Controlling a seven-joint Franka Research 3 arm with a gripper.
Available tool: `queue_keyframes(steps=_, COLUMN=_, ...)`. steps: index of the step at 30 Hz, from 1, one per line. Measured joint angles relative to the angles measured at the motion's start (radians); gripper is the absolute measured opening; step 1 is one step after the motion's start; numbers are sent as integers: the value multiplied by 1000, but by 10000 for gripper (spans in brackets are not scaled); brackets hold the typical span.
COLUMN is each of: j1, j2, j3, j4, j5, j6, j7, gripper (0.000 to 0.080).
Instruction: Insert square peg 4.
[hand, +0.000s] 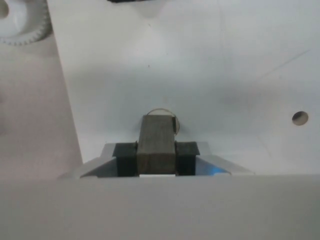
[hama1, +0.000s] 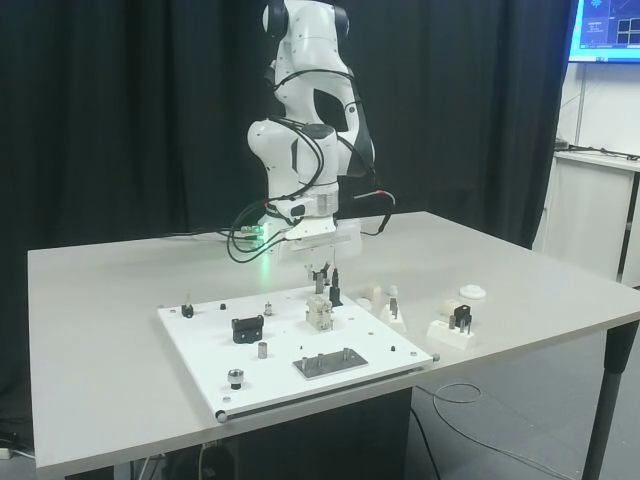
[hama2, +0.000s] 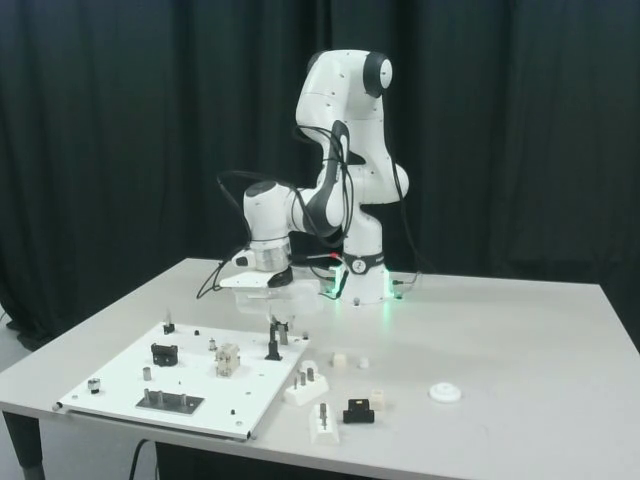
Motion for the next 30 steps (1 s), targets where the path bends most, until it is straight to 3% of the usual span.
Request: queue_keyframes(steps=30, j1=0, j2=3, j3=-15, j4=0, j5=-4, j6=6, j7=-35, gripper=154)
